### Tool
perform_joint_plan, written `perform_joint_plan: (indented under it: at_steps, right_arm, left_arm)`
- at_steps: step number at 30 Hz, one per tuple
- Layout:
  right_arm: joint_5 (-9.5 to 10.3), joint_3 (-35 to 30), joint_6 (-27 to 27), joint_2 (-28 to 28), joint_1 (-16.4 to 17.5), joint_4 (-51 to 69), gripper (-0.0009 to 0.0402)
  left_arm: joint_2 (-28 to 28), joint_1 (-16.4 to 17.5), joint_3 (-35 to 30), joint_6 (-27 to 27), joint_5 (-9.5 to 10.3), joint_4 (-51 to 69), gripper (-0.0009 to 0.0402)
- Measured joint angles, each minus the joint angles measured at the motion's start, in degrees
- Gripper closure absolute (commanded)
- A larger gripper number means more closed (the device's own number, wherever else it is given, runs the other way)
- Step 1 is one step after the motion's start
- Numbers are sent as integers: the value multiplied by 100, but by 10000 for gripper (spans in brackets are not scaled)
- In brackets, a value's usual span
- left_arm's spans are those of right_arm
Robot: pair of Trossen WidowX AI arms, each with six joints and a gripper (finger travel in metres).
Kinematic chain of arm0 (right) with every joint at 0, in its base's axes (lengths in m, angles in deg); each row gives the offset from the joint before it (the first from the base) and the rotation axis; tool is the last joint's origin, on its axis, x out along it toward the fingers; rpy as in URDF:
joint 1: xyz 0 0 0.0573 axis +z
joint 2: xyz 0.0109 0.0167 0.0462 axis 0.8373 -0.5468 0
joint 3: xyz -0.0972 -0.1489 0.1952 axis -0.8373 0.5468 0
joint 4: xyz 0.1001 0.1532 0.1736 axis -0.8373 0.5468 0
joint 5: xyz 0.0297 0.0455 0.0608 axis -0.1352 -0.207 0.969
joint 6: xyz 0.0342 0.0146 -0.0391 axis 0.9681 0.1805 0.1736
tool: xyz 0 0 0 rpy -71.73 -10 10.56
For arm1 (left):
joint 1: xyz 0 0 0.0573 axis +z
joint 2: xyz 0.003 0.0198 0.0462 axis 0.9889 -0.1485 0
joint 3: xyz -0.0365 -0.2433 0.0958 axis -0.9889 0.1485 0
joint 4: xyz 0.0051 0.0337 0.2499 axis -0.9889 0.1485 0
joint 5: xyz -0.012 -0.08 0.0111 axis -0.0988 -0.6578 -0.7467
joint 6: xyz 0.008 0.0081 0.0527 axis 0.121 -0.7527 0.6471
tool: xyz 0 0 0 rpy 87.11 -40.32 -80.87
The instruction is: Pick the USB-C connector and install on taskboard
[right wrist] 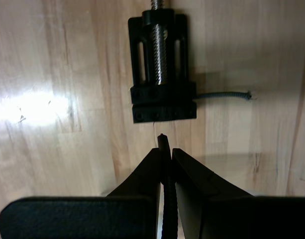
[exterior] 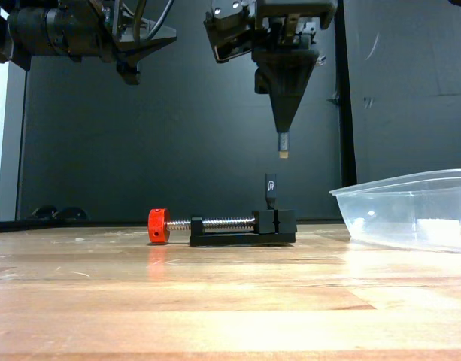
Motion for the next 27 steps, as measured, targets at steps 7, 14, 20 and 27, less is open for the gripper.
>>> perform_joint_plan:
  at_steps: [7, 14, 20, 27]
  right_arm:
    - [-13, -39, -76, -24, -44, -122, 394]
    - [-68, -68, -76, -186, -48, -122, 394]
    - [-83, -151, -79, -286, -50, -109, 394]
    - [-87, -164, -96, -297, -50, -129, 394]
  left_arm:
    - [0, 0, 0, 0, 0, 2, 393]
    - [-2, 0, -2, 0, 0, 0, 393]
    - [-2, 0, 0, 0, -2, 2, 393]
    - [-2, 0, 0, 0, -2, 2, 393]
